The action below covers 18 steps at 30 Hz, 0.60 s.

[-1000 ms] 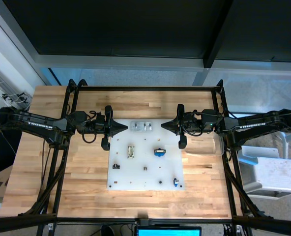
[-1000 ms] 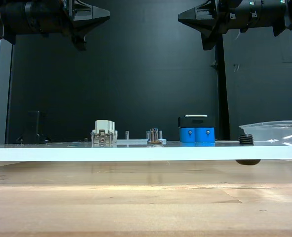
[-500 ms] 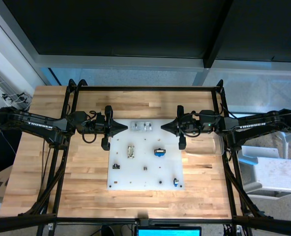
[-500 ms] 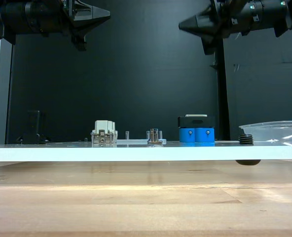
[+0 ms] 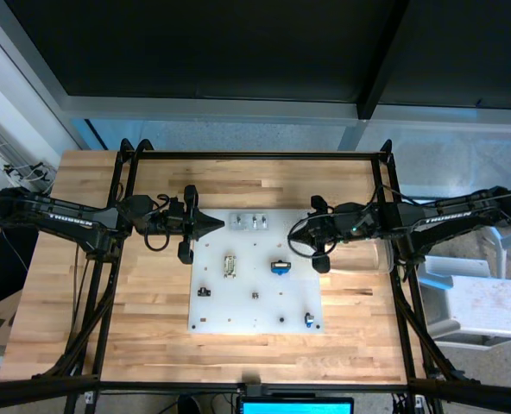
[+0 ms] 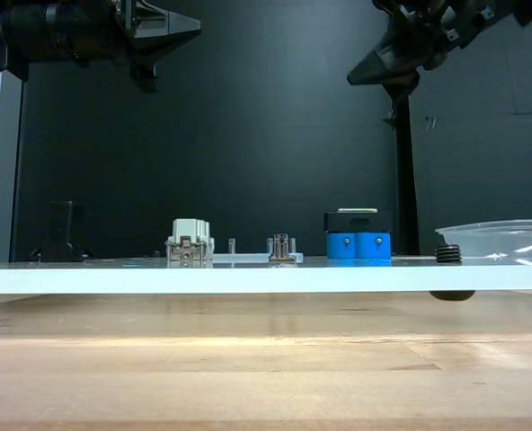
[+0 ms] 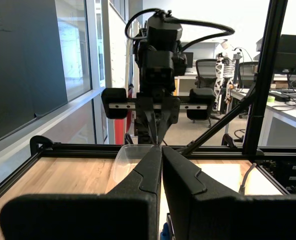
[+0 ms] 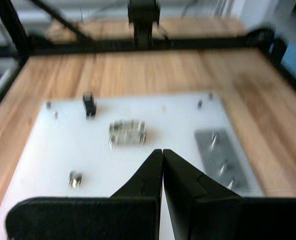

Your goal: Remove the rj45 connector and place it in the container

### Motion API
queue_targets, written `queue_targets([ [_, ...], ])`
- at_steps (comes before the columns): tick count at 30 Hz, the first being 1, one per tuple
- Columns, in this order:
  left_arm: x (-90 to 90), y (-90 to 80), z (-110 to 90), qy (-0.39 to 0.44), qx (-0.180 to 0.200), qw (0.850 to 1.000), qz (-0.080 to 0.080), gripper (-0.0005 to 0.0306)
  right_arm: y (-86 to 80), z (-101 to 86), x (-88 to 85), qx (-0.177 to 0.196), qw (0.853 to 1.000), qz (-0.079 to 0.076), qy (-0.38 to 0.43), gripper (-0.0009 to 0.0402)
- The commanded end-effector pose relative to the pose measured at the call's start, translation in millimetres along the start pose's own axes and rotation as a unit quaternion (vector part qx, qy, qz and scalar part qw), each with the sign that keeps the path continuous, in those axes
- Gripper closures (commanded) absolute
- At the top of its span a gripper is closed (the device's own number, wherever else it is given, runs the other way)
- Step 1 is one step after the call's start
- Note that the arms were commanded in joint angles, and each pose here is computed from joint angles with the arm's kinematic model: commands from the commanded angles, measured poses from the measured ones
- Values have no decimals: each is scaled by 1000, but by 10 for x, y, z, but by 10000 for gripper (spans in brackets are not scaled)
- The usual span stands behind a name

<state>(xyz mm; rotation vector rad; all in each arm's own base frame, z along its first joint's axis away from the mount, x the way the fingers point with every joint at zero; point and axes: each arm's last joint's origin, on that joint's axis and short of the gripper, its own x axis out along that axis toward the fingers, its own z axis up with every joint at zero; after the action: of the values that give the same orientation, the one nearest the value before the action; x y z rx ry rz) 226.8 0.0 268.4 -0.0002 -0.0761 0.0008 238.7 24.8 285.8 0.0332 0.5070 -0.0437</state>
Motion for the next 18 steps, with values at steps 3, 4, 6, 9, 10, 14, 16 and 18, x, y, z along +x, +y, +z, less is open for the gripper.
queue_targets([
  [3,0,0,2,0,0,1000,0,300,145,80,9,-2,997,12,70,393],
  [4,0,1,1,0,0,1000,0,300,176,92,12,-2,996,14,83,393],
  [6,0,0,1,0,0,1000,0,300,233,110,11,1,995,15,101,393],
  [9,0,1,1,0,0,1000,0,300,305,109,-5,1,992,9,128,393],
  [10,0,0,1,0,0,1000,0,300,329,99,-2,2,991,7,137,393],
  [14,0,0,1,0,0,1000,0,300,419,37,-11,13,986,5,168,393],
  [16,0,1,1,0,0,1000,0,300,488,3,-25,18,984,5,180,393],
  [18,0,0,1,0,0,1000,0,300,552,-30,-52,21,982,2,188,393],
])
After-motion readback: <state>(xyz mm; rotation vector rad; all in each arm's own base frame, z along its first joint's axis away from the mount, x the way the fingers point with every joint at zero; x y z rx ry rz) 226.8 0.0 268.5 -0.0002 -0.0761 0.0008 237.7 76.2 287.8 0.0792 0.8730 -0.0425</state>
